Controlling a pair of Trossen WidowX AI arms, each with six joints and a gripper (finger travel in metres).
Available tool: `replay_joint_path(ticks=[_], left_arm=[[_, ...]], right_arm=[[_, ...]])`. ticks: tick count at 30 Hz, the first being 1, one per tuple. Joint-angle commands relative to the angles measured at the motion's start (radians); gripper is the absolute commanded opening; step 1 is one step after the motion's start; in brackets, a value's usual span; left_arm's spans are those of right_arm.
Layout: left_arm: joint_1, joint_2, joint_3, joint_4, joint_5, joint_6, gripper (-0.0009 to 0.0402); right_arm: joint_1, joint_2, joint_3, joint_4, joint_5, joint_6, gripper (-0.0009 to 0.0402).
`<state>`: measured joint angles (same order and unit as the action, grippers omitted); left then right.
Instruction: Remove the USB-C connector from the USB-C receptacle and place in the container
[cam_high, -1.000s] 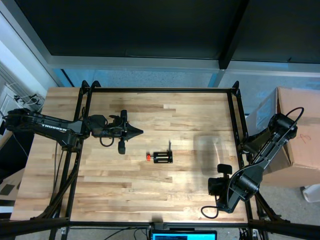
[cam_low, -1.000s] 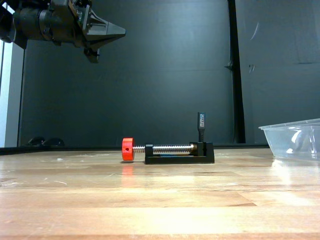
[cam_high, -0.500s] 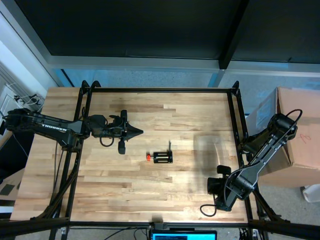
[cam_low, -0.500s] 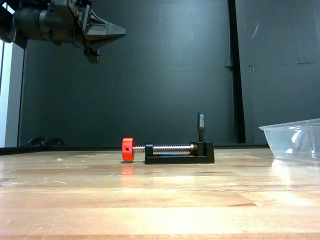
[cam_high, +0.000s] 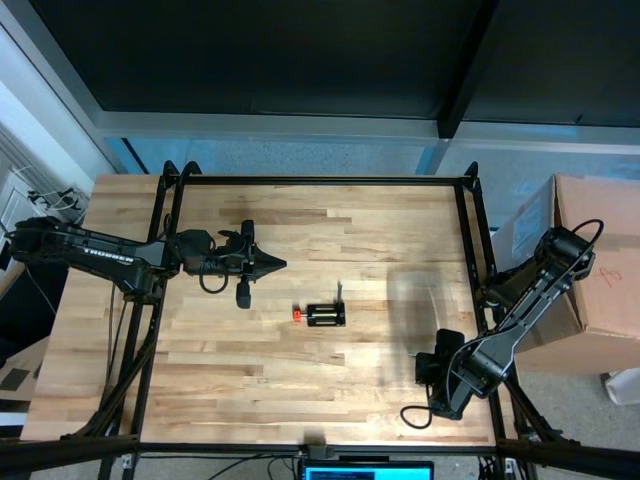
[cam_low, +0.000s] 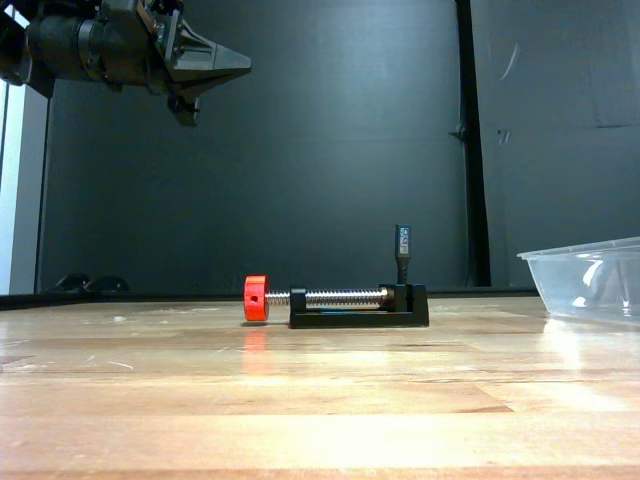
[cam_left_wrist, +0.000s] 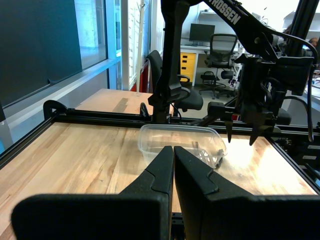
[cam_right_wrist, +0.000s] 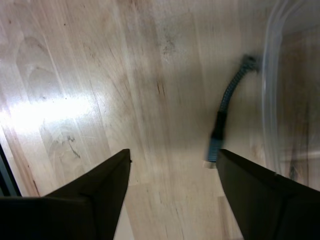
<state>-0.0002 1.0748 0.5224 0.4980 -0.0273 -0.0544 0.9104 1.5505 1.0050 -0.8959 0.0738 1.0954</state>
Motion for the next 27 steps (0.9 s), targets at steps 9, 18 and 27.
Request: replay_joint_path(ticks=[9,18,27], left_arm=[[0.0,0.0,0.0,0.0,0.0,0.0,0.0],[0.0,0.0,0.0,0.0,0.0,0.0,0.0],[0.0,0.0,0.0,0.0,0.0,0.0,0.0]], right_arm=[[0.001,-0.003,0.028,-0.005,-0.024,-0.005,0.0275],[0.01,-0.003,0.028,0.029,-0.071,-0.028,0.0275],[0.01,0.002,0.013,0.035,-0.042,0.014,0.0275]])
